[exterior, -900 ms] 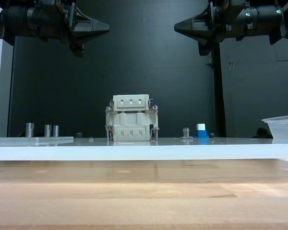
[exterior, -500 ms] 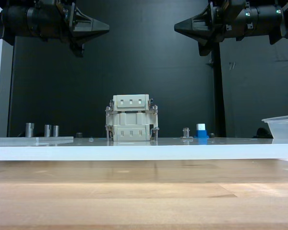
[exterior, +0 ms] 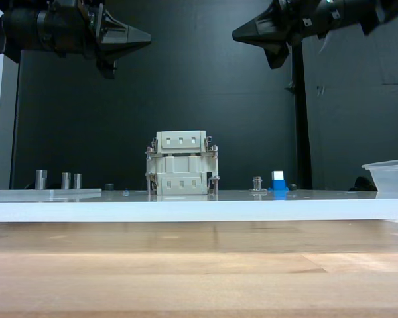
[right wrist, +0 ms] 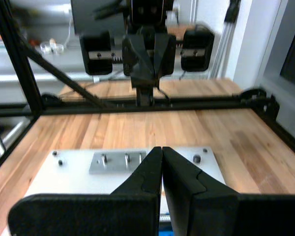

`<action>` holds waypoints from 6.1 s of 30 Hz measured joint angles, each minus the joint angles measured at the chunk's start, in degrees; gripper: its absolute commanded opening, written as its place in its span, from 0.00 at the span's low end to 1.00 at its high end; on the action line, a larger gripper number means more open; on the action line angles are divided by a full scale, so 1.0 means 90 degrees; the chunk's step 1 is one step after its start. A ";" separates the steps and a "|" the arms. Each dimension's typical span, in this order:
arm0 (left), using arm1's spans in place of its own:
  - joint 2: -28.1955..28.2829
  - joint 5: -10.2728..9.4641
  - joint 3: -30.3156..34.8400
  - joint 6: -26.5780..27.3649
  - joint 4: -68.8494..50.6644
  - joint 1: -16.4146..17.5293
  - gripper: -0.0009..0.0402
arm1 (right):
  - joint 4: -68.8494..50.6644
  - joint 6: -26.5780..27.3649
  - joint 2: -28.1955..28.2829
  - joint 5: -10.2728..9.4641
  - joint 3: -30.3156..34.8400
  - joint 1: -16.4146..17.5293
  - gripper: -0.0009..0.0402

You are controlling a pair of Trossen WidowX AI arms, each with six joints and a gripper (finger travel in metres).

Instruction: Remove the HAN10-E connector and place it in the container

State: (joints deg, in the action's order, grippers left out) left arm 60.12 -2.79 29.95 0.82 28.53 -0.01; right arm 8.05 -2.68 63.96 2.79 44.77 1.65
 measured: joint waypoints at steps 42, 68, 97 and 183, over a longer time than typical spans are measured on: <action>-0.0002 0.0000 0.0000 0.0000 0.0002 0.0000 0.02 | -0.8842 -0.1396 0.4680 0.0022 0.7715 0.0724 0.02; -0.0002 0.0002 0.0000 -0.0002 0.0002 0.0000 0.02 | -0.9678 -0.1821 0.6637 -0.0325 0.9598 0.1224 0.02; -0.0002 0.0002 0.0000 0.0000 -0.0002 0.0000 0.02 | -0.9207 -0.1695 0.7164 -0.0311 0.9420 0.1423 0.70; -0.0002 0.0002 0.0000 -0.0002 0.0002 0.0000 0.02 | -0.8684 -0.1569 0.7567 -0.0153 0.8869 0.1496 0.21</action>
State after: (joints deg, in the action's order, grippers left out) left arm 60.10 -2.76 29.95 0.80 28.56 -0.01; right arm -70.11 -16.80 132.07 1.41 124.60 15.11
